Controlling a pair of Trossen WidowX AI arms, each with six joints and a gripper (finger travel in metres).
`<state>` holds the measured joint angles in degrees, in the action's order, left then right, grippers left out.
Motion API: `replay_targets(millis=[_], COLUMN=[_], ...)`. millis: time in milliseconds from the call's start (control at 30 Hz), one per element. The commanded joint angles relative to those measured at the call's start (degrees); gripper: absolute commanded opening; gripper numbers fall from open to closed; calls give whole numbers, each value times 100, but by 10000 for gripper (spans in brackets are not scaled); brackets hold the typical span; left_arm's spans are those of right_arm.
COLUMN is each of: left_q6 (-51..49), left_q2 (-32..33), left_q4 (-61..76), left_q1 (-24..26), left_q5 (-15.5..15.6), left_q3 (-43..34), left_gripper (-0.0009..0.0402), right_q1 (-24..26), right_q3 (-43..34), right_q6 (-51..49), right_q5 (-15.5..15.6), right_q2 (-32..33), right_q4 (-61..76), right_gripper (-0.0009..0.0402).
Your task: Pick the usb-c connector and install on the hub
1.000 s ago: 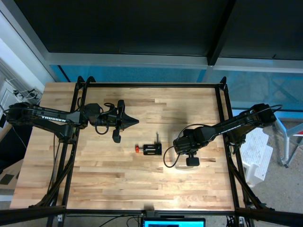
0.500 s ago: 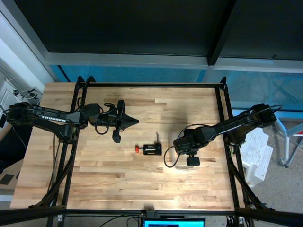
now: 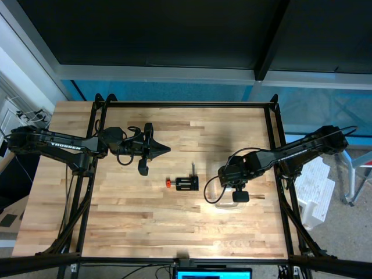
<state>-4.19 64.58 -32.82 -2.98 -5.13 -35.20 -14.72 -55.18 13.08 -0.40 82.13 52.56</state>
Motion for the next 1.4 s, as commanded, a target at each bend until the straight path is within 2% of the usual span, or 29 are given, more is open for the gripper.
replay_targets(millis=[33, 433, 1200, 1400], left_q6=[0, 0, 0, 0], left_q2=[2, 2, 2, 2], left_q4=[-2, -2, -2, -4], left_q1=[-2, -2, 0, 0], left_q5=[0, 0, 0, 0], left_q3=[0, 0, 0, 0], left_gripper=[0, 0, 0, 0], right_q1=[2, 7, 7, 9], right_q3=[-2, -2, -2, -339], right_q6=[0, 17, 133, 256], right_q5=[0, 0, 24, 46], right_q2=[-179, -470, -472, -317], right_q4=[136, 358, 385, 758], right_gripper=[0, 0, 0, 0])
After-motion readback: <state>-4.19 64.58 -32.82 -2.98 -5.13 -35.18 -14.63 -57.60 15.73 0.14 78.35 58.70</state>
